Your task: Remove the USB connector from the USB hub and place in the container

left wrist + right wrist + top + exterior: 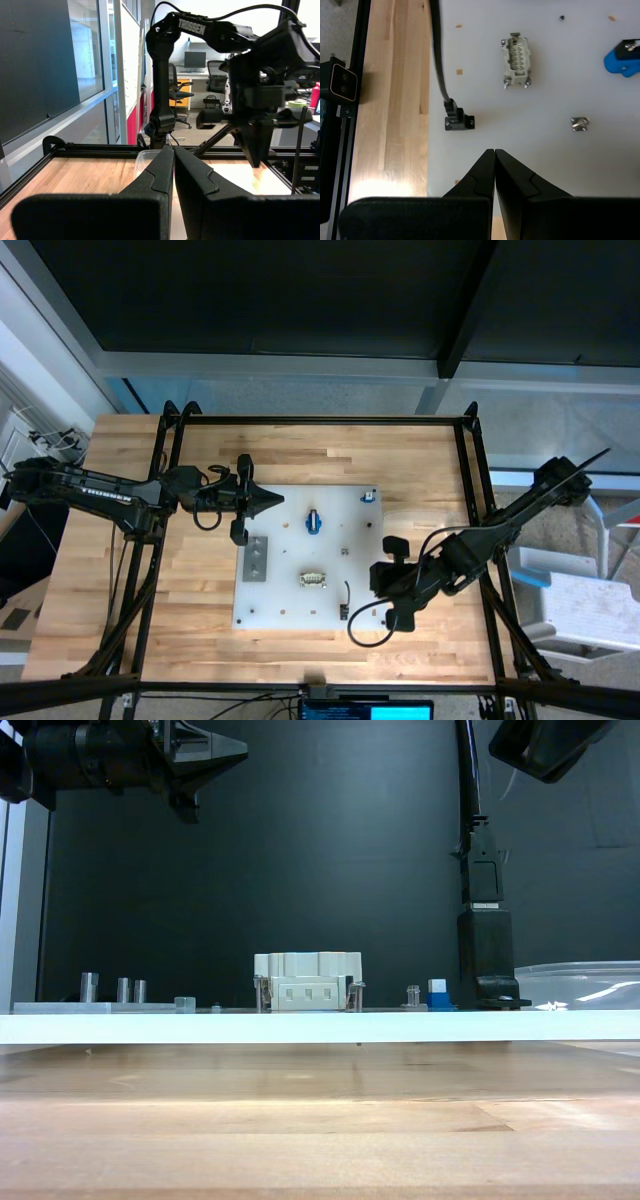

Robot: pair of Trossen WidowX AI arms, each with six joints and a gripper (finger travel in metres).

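USB connector [450, 106]: seated upright in the USB hub [459, 122] at the white board's [545, 165] near edge; not yet extracted.
Right hand [494, 150]: fingers pressed together, empty, above the white board near the hub; likely must spread before gripping.
Left hand [173, 147]: fingers pressed together, raised over the far-left corner, apparently parked clear.
Container [585, 982]: right of the hub, a short transfer away.
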